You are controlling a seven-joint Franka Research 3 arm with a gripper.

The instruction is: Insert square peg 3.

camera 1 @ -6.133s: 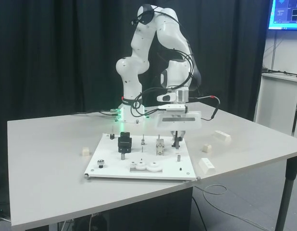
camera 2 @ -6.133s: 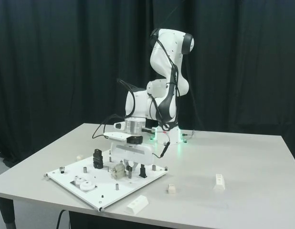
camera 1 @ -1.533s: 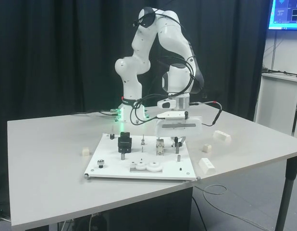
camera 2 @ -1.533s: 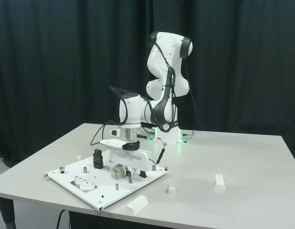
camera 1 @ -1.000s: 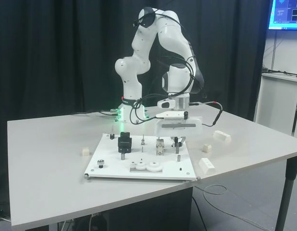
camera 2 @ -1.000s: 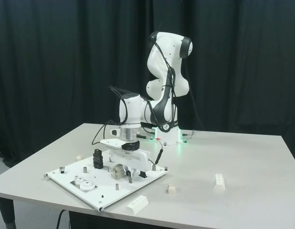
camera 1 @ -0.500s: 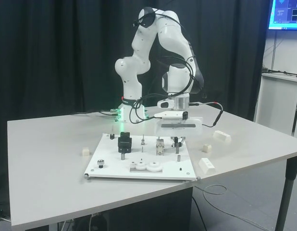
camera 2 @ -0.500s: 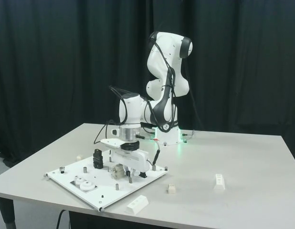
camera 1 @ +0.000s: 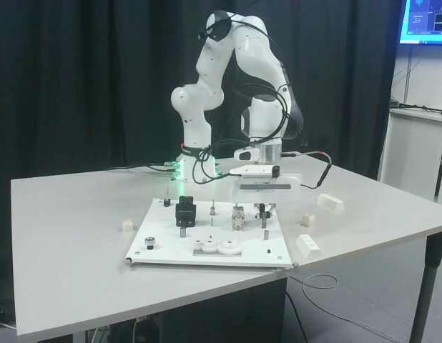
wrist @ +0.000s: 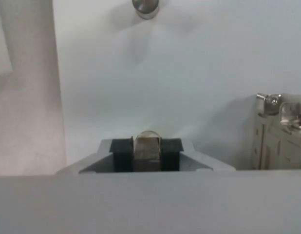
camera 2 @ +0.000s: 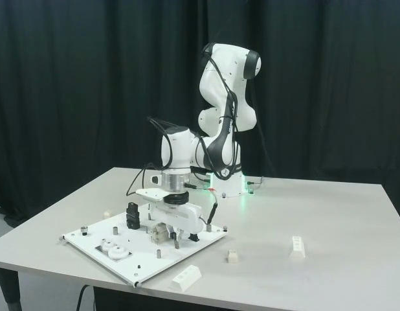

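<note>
In the wrist view a grey square peg [wrist: 147, 153] stands upright between two black fingers [wrist: 121, 155], and my gripper [wrist: 147, 155] is shut on it. Beneath it lies the white assembly board [wrist: 189, 73]. In the first room view the gripper [camera 1: 264, 213] hangs low over the right side of the board [camera 1: 164, 239], pointing straight down. In the second room view the gripper [camera 2: 177, 240] is just over the board [camera 2: 90, 245] near its right end. The broad white hand hides the peg's lower end, so I cannot tell whether it touches the board.
On the board stand a black fixture [camera 1: 185, 212], a metal clamp block [camera 1: 238, 218] [wrist: 282, 126], white gears [camera 1: 217, 248], a short pin [camera 1: 264, 233] and a round pin [wrist: 145, 6]. Small white blocks [camera 1: 307, 246] [camera 1: 307, 219] [camera 1: 331, 203] [camera 1: 126, 224] lie on the grey table.
Since six seconds ago the hand has shifted from the board's back part towards its front. Over the last second the wrist has turned about its vertical axis, staying over the same spot.
</note>
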